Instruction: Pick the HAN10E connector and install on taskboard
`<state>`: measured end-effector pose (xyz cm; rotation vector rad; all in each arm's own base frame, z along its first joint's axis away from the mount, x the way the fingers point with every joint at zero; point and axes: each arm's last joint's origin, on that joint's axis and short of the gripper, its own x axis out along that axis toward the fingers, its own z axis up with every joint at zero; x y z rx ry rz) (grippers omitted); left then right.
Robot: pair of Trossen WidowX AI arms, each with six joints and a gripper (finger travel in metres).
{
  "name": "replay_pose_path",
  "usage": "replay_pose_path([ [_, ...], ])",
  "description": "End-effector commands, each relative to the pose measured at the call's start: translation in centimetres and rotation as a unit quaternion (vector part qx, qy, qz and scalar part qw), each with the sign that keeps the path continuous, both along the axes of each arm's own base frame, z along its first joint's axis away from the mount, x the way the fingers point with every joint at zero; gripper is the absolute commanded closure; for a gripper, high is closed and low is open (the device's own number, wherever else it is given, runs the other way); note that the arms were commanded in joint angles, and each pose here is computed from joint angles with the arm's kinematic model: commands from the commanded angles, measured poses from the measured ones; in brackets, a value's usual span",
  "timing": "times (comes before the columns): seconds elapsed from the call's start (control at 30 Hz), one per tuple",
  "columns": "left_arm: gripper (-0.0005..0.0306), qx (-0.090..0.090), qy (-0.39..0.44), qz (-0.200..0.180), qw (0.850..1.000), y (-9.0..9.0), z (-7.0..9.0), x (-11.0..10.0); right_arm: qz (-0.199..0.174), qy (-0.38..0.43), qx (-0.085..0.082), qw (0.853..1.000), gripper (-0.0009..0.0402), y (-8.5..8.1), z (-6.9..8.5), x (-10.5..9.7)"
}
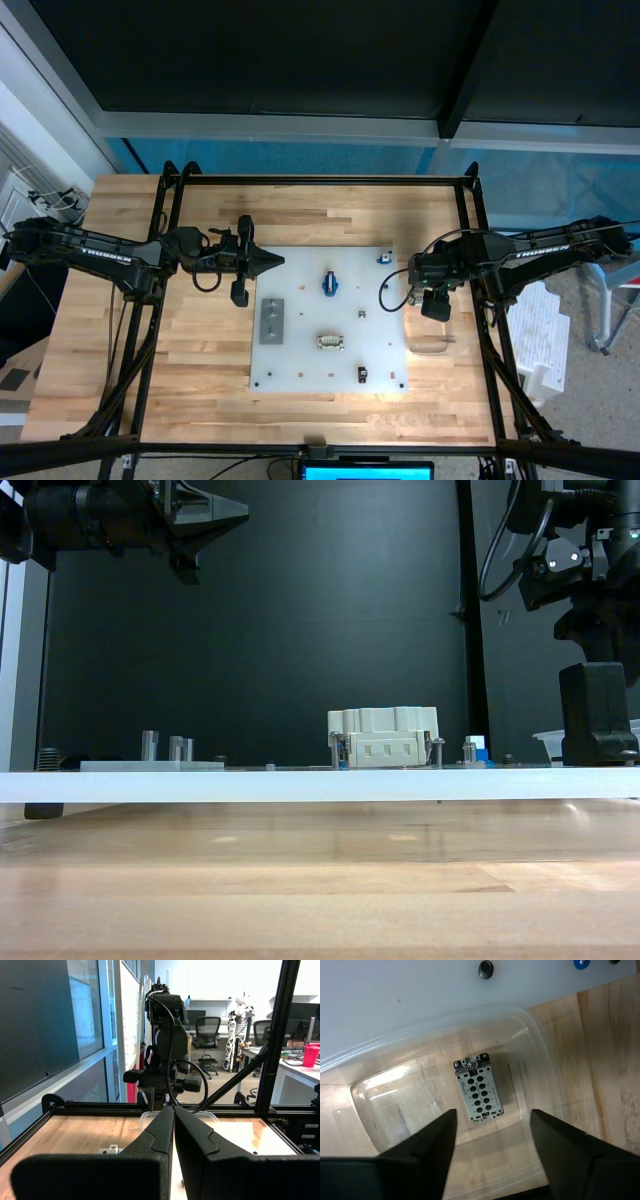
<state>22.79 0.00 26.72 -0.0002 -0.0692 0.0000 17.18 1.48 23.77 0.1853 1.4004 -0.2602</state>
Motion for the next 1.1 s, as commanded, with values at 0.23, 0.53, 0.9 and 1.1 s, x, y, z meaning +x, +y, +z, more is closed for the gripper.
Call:
replay_pose_path([
  [0.23, 0.03, 0.0, 0.0, 0.0, 1.0, 0.0, 0.0, 0.0, -0.012, -0.006, 0.003, 1.0, 0.0125, 0.2, -0.5, 0.6],
  [0.53, 0.03, 0.0, 0.0, 0.0, 1.0, 0.0, 0.0, 0.0, -0.02, -0.001, 0.009, 1.0, 0.0137, 0.3, -1.9, 0.8],
  [0.9, 0.03, 0.0, 0.0, 0.0, 1.0, 0.0, 0.0, 0.0, 0.0, -0.005, 0.005, 1.0, 0.0104, 0.4, -3.7, 0.7],
  [1.1, 0.03, 0.0, 0.0, 0.0, 1.0, 0.0, 0.0, 0.0, 0.014, -0.003, 0.004, 1.0, 0.0093, 0.4, -4.5, 0.5],
])
